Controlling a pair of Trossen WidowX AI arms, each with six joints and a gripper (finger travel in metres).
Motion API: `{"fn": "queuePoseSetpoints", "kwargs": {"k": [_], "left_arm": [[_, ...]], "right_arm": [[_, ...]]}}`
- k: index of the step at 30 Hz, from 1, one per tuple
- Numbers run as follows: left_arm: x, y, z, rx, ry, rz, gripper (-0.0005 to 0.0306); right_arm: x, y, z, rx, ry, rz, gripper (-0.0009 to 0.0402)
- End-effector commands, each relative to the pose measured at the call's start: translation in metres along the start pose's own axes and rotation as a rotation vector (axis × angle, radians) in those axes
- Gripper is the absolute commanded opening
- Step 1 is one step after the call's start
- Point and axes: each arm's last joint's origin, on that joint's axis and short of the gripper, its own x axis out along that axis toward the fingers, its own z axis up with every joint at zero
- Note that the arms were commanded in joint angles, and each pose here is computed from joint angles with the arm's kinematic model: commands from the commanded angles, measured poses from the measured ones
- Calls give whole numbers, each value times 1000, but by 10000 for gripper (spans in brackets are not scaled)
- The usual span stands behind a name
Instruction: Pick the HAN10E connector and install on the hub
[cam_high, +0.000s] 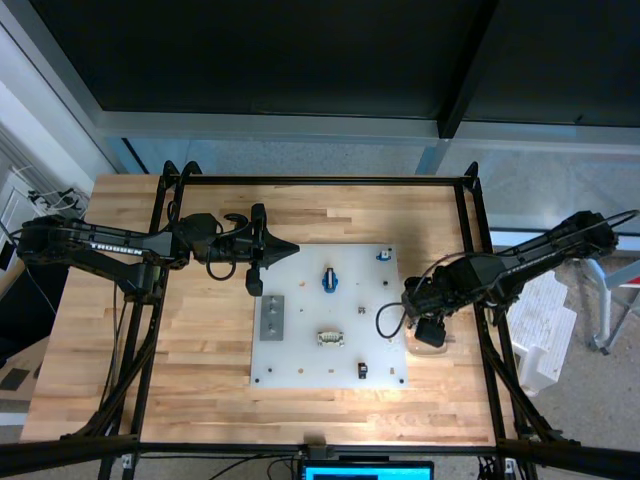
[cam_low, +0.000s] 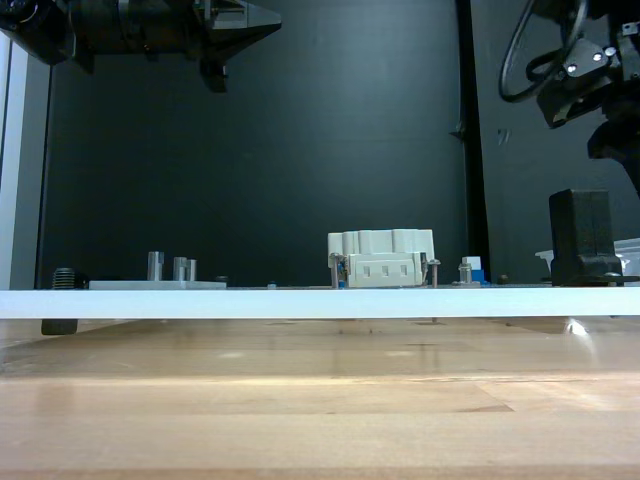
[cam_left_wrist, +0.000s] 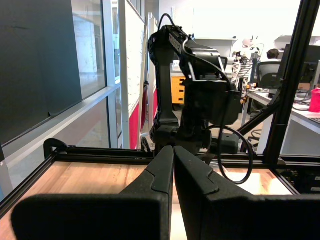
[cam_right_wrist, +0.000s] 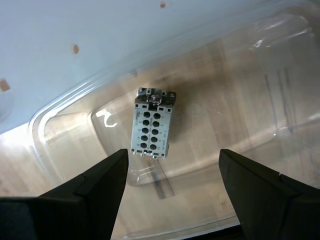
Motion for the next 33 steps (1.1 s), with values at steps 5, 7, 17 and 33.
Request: {"fn": "queuePoseSetpoints", "kwargs": {"k": [5, 7, 17, 33], "left_arm": [[0, 0, 0, 0, 0, 0, 0], [0, 0, 0, 0, 0, 0, 0], [0, 0, 0, 0, 0, 0, 0], [0, 0, 0, 0, 0, 0, 0]], "right_arm": [[2, 9, -6, 60, -21, -15, 274], [5, 10, -4, 71, -11, -27, 272], [26, 24, 6, 41, 12, -41, 273], [42, 27, 9, 43, 32, -75, 273]]}}
